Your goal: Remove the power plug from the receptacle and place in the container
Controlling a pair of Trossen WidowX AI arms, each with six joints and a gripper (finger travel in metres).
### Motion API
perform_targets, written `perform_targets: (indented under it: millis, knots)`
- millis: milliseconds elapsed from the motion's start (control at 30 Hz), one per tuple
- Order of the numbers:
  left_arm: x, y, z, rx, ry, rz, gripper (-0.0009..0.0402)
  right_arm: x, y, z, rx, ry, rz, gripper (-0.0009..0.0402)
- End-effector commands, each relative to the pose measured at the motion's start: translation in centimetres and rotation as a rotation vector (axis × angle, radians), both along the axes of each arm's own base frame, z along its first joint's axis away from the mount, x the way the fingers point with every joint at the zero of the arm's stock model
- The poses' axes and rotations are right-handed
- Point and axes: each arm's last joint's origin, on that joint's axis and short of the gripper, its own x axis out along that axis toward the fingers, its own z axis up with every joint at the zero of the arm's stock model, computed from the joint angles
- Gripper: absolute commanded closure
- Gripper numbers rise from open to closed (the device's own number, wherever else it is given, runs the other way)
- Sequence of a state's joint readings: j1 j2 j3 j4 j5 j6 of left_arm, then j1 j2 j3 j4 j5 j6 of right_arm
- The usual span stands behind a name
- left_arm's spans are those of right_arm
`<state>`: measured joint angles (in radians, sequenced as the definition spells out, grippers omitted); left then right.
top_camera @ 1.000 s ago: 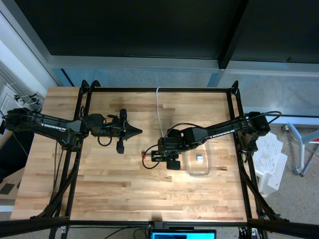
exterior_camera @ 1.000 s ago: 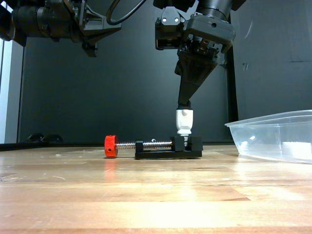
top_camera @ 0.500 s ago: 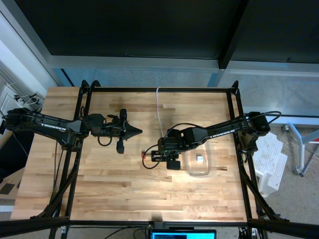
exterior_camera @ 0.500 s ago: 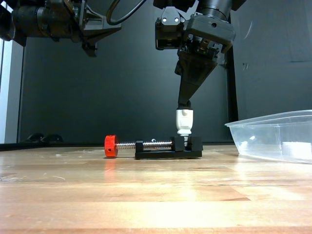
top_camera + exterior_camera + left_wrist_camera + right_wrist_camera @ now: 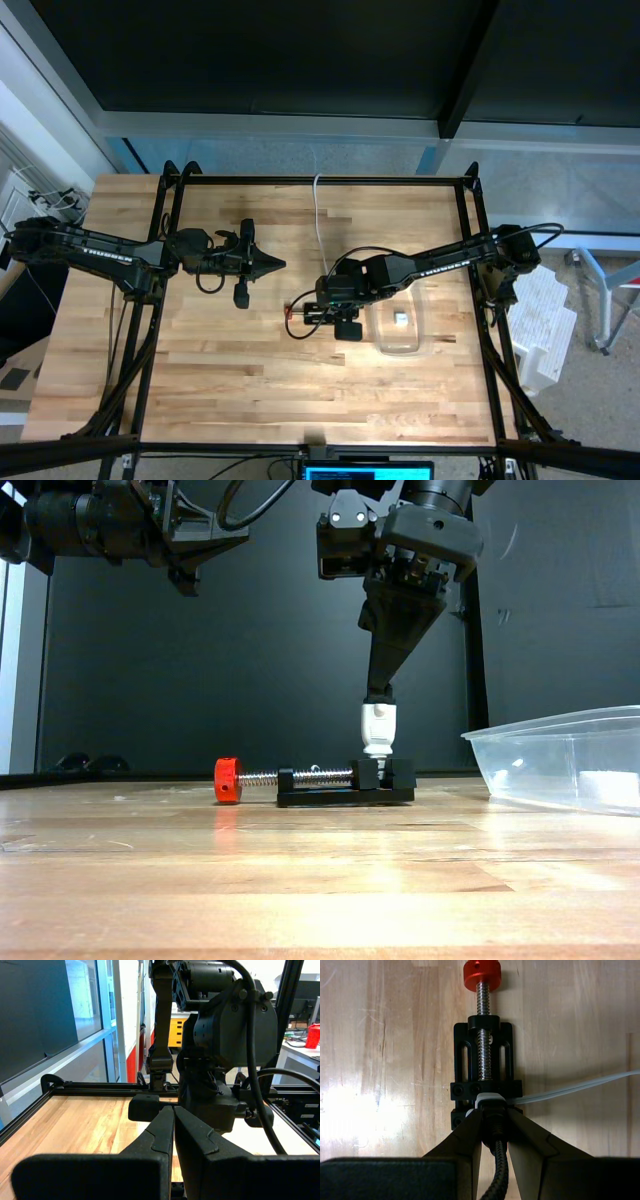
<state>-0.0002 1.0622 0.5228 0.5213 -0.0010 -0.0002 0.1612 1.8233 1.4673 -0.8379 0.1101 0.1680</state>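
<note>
The receptacle [image 5: 378,728] is a small white block standing upright in a black vise [image 5: 345,785] with a red knob [image 5: 228,780]. My right gripper [image 5: 493,1110] points straight down at its top and is shut on the power plug [image 5: 494,1127], a small black piece seated in the receptacle [image 5: 487,1097], its black wire [image 5: 498,1170] running back between the fingers. The container [image 5: 570,760], a clear tray, lies just right of the vise [image 5: 322,313] and holds a small white cube [image 5: 400,319]. My left gripper [image 5: 275,265] hovers shut over the table's left half, away from all this.
A white cable [image 5: 319,225] runs from the receptacle toward the table's far edge. A black frame [image 5: 320,181] borders the wooden tabletop. The right arm [image 5: 220,1060] fills the left wrist view.
The right gripper has risen by a hair, still closed at the top of the receptacle. The left arm has not moved.
</note>
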Motion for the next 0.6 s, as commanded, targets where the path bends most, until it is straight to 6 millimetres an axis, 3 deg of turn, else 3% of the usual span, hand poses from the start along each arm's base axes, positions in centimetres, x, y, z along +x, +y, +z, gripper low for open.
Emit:
perform_targets:
  millis: [33, 600]
  knots:
    - [0.0, 0.0, 0.0, 0.000, 0.000, 0.000, 0.0393, 0.1, 0.0, 0.8, 0.001, -0.022, -0.001, 0.0393]
    - [0.0, 0.0, 0.0, 0.000, 0.000, 0.000, 0.0393, -1.6, -0.2, 3.0, 0.001, 0.008, -0.007, 0.0393]
